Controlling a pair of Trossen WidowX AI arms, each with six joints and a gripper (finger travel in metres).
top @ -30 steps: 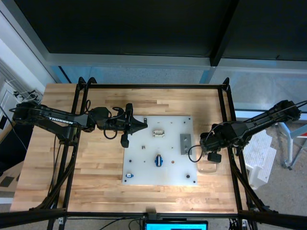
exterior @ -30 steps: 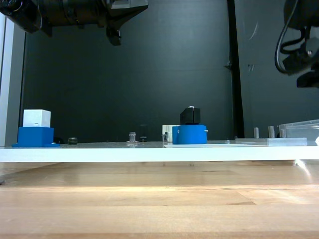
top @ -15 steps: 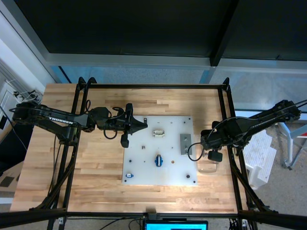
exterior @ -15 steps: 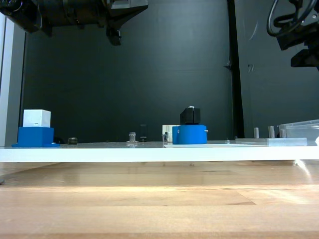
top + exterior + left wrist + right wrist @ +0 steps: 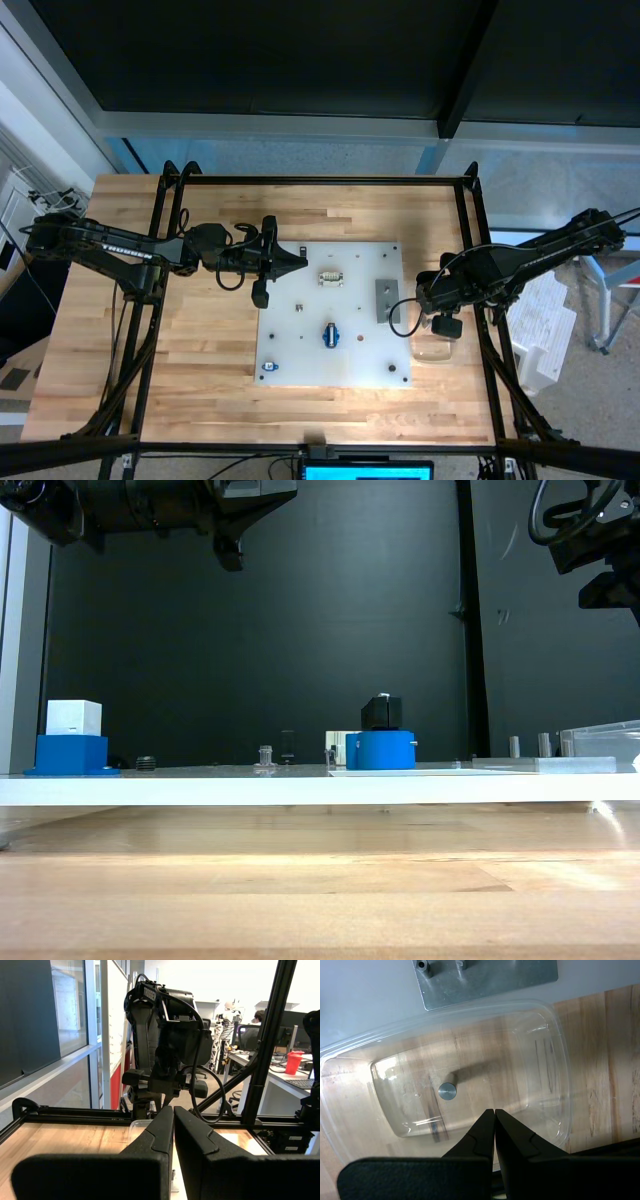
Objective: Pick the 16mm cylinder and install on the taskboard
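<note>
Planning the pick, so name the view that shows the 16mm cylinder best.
Right wrist view: the 16mm cylinder stands plainly in the clear tray, with the shut right pincer above. High view shows only the tray; low and left wrist views do not show it. Left pincer, shut, hangs over the taskboard's far-left corner.

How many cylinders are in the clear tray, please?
1: the 16mm cylinder sits in the clear tray, the right end effector shut above; the left end effector, shut, hovers over the taskboard.

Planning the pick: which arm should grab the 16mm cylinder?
Right. The right gripper hangs above the clear tray holding the 16mm cylinder; the left gripper sits over the opposite edge of the taskboard.
</note>
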